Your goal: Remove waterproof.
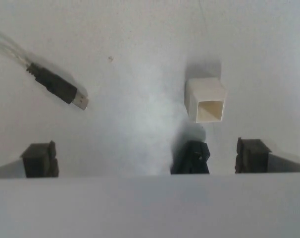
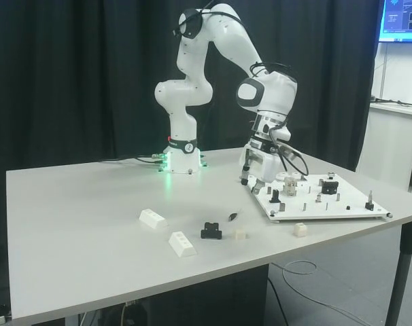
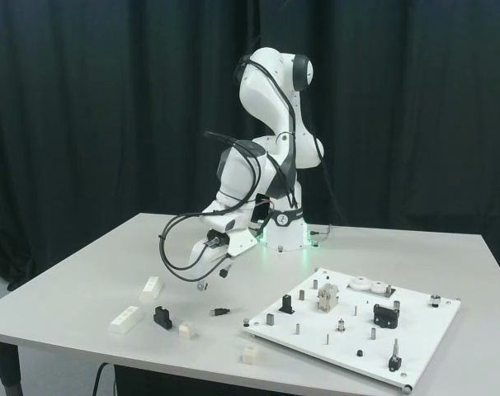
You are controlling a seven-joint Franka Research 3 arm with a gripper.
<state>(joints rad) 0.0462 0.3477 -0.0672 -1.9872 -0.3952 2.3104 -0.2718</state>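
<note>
A small black connector piece [image 1: 190, 157] lies loose on the grey table [image 2: 77, 204], off the white board [image 2: 342, 210]; it also shows in both room views [image 2: 211, 231] [image 3: 162, 318]. My gripper [image 1: 146, 157] hangs open above the table with nothing between its fingers [image 1: 39, 159]. In the wrist view the black piece sits close to one finger. The room views show the gripper [image 2: 251, 185] [image 3: 210, 280] raised off the table beside the board's edge. A second black part [image 3: 386, 314] stays mounted on the board.
A hollow white cube [image 1: 205, 99] and a black cable plug [image 1: 61, 88] lie near the black piece. Two long white blocks [image 2: 152, 219] [image 2: 182, 244] lie further out, and another small white cube [image 2: 300, 229] sits by the board's front edge. Several small fixtures stand on the board.
</note>
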